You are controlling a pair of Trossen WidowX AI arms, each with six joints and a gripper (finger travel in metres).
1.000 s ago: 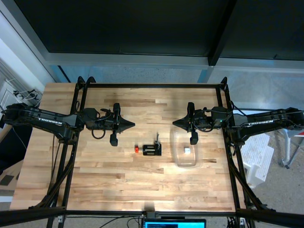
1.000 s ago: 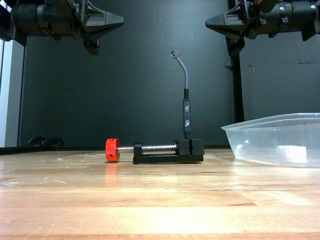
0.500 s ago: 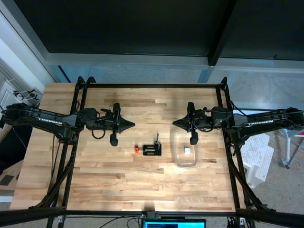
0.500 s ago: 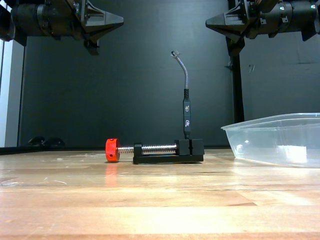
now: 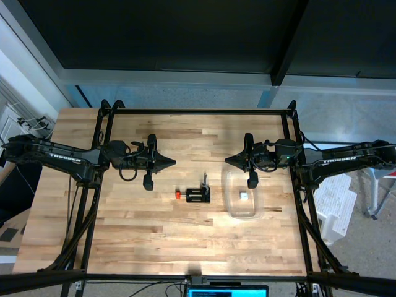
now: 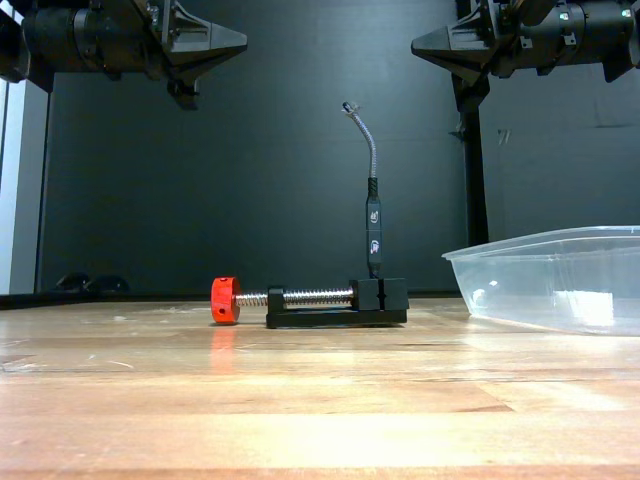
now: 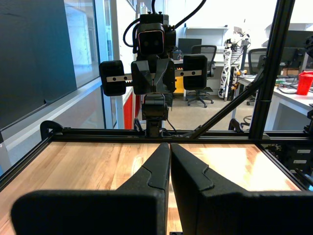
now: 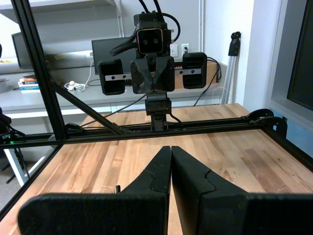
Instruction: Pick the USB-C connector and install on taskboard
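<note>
USB-C connector point(image 6: 373, 232) standing upright in the taskboard point(image 6: 384, 297), mid-desk point(image 6: 300, 400).
Left claw point(image 6: 238, 42) and right claw point(image 6: 418, 45) are hanging high above, pinched closed and carrying nothing (clear tray point(image 6: 560, 280) sitting nearby). A descending claw is likely risking clipping the bent cable stub point(image 6: 365, 135) and tipping the loose board.

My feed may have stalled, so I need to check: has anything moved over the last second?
Nothing visibly changed. The left gripper and the right gripper hang shut, high above the table. Neither touches the taskboard or the clear tray, and both of those lie where they were.
</note>
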